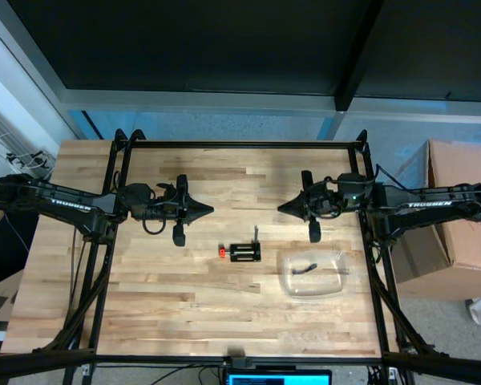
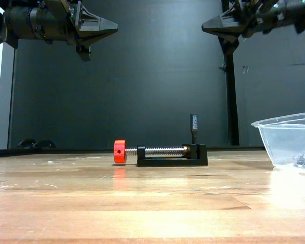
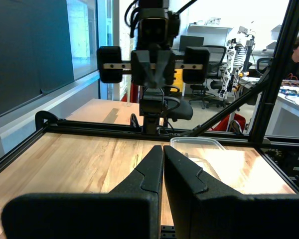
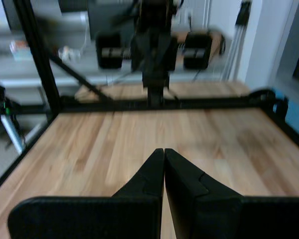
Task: Remove the USB-C connector from the USB-C receptacle and place in the container
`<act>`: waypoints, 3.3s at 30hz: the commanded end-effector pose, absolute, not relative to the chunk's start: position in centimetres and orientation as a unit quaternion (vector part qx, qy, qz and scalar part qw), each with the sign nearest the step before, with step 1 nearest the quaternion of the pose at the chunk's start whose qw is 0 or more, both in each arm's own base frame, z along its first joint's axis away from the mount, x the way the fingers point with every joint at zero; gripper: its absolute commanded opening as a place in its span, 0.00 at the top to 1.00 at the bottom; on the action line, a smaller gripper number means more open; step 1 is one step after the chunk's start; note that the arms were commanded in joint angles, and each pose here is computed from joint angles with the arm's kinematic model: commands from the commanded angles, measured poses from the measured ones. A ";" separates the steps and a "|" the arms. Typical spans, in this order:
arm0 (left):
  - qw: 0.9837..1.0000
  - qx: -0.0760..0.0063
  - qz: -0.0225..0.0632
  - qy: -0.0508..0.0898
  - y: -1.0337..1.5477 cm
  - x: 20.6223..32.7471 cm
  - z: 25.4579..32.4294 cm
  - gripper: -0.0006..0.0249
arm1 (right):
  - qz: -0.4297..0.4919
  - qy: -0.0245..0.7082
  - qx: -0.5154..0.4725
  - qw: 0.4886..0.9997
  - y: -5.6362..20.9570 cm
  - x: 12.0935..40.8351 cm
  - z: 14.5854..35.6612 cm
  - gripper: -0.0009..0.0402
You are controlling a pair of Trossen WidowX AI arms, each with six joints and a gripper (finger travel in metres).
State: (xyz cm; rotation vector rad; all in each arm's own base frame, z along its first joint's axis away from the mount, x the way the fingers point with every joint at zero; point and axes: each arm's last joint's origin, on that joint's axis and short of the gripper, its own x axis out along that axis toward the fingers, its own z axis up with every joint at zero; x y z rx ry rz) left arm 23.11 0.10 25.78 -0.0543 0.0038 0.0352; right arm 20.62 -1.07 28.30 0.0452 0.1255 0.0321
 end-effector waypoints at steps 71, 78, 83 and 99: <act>0.999 -0.027 0.018 0.002 0.11 23.1 25.78 0.98 | -0.006 0.014 0.008 1.000 -1.5 20.4 26.3 0.98; 0.999 -0.027 0.018 0.002 0.11 23.1 25.78 0.98 | -0.006 0.014 0.008 1.000 -1.5 20.4 26.3 0.98; 0.999 -0.027 0.018 0.002 0.11 23.1 25.78 0.98 | -0.006 0.014 0.008 1.000 -1.5 20.4 26.3 0.98; 0.999 -0.027 0.017 0.002 0.10 23.1 25.78 0.98 | -0.006 0.015 0.008 1.000 -1.5 20.4 26.3 0.98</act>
